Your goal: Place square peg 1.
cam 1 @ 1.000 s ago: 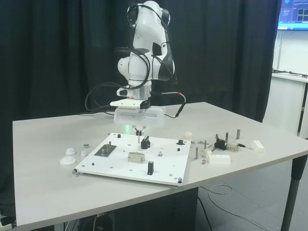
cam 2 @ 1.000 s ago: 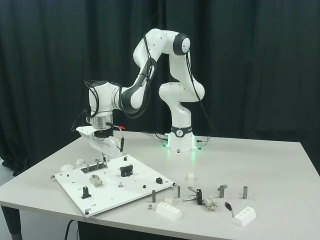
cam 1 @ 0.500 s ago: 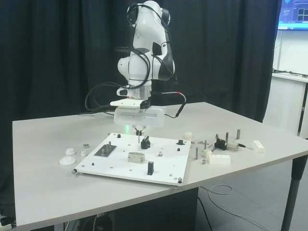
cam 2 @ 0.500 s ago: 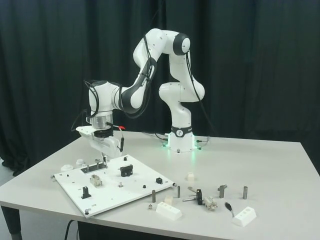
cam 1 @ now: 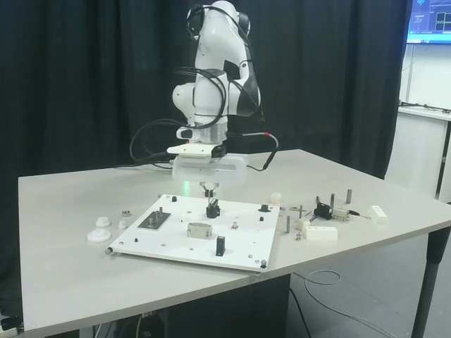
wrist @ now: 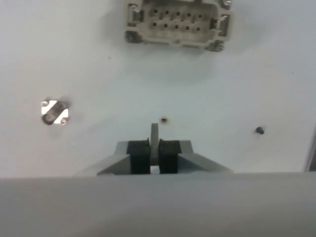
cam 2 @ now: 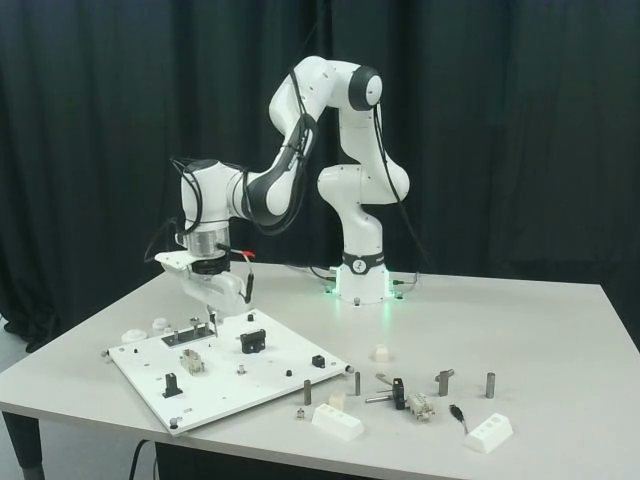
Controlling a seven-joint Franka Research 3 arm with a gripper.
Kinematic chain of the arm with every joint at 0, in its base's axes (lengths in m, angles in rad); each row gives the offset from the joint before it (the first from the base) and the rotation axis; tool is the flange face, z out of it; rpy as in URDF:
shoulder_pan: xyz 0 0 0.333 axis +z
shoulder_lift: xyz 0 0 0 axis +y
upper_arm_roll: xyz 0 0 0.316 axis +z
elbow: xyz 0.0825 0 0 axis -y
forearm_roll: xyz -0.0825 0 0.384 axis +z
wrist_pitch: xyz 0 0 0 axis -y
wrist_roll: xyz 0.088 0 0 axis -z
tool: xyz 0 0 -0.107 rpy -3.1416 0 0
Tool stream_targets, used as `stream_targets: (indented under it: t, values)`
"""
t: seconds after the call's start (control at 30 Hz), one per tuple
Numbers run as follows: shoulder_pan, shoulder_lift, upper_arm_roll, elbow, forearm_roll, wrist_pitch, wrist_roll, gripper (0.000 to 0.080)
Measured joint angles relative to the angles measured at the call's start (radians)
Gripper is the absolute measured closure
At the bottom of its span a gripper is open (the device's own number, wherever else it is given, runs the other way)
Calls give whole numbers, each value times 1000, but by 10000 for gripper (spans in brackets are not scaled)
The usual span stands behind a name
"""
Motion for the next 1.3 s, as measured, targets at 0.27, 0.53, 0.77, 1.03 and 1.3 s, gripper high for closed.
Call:
stream_targets:
  t: [0.27, 0.53, 0.77, 1.03, 1.3]
  values:
    - [47, -6, 1, 23, 1, -42, 40, 768]
    - [122, -25, 4, 35, 2, -89, 141, 768]
    - [205, -43, 12, 39, 2, -103, 218, 768]
    - [307, -53, 25, 50, 2, -104, 324, 768]
    - [408, -53, 30, 68, 2, -105, 426, 768]
